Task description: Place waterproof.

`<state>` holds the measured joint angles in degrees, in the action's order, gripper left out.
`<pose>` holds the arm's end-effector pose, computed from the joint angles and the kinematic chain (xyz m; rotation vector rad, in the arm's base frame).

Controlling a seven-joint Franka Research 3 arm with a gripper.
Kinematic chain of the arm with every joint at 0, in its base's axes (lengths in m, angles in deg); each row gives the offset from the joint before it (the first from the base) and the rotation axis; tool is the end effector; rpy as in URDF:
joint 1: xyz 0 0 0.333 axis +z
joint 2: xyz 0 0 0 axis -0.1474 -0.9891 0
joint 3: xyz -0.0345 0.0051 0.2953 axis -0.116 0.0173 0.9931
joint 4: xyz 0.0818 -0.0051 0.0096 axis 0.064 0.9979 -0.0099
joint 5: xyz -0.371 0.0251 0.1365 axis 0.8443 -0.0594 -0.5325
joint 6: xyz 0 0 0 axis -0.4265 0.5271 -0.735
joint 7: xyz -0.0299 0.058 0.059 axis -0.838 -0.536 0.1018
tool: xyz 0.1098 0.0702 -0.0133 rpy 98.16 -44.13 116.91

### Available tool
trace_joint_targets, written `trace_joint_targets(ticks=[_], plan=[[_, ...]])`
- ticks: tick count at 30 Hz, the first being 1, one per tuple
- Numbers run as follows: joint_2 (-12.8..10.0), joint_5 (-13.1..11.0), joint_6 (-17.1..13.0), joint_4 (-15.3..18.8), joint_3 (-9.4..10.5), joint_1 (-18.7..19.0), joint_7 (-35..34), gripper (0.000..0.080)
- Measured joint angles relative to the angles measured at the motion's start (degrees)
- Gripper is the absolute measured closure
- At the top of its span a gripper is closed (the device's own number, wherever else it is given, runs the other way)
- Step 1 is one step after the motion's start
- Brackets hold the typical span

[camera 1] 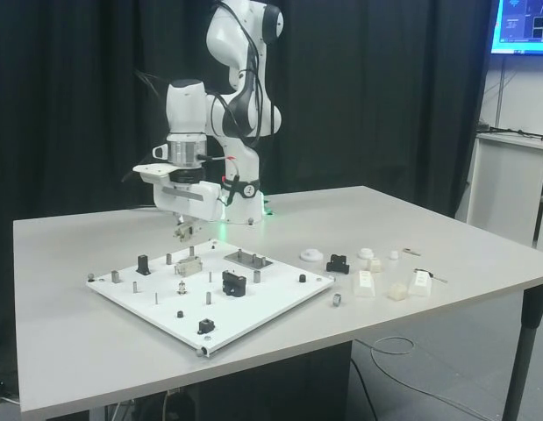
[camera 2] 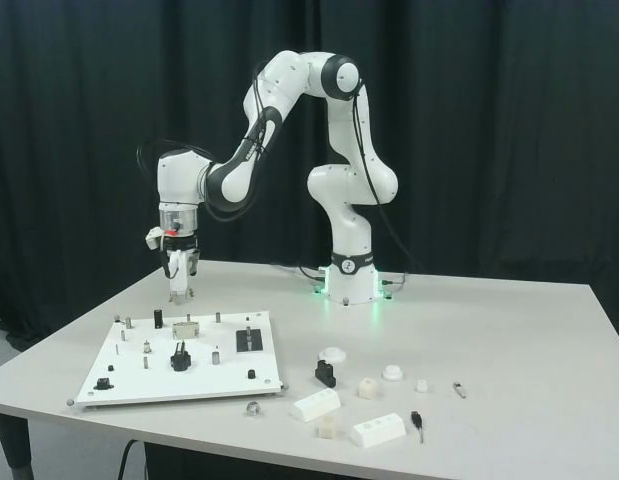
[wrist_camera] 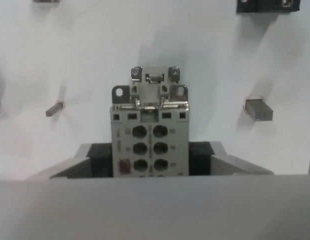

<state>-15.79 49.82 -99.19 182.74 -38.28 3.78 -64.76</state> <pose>0.4167 -0.3301 0.2516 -1.7350 2.5750 -0.0817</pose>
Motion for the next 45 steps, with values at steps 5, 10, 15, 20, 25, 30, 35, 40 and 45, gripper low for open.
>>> trace_joint_targets(ticks=[5, 10, 15, 20, 25, 30, 35, 40, 45], plan=[[0.00, 0.02, 0.00, -0.04, 0.01, 0.10, -0.06, 0.0491], [0.00, 0.02, 0.00, -0.10, 0.02, 0.29, -0.15, 0.0491], [0.01, 0.03, 0.00, -0.17, 0.02, 0.55, -0.20, 0.0491], [0.01, 0.10, 0.00, -0.23, 0.02, 0.72, -0.22, 0.0491], [0.02, 0.17, 0.00, -0.27, 0.02, 0.81, -0.22, 0.0491], [0.04, 0.28, 0.00, -0.30, 0.02, 0.93, -0.23, 0.0491], [0.14, 0.33, 0.00, -0.31, 0.04, 1.40, -0.22, 0.0491], [0.48, 0.42, 0.00, -0.30, 0.30, 2.63, -0.15, 0.0491], [0.83, 0.42, 0.23, -0.24, 1.03, 4.48, -0.15, 0.0491]])
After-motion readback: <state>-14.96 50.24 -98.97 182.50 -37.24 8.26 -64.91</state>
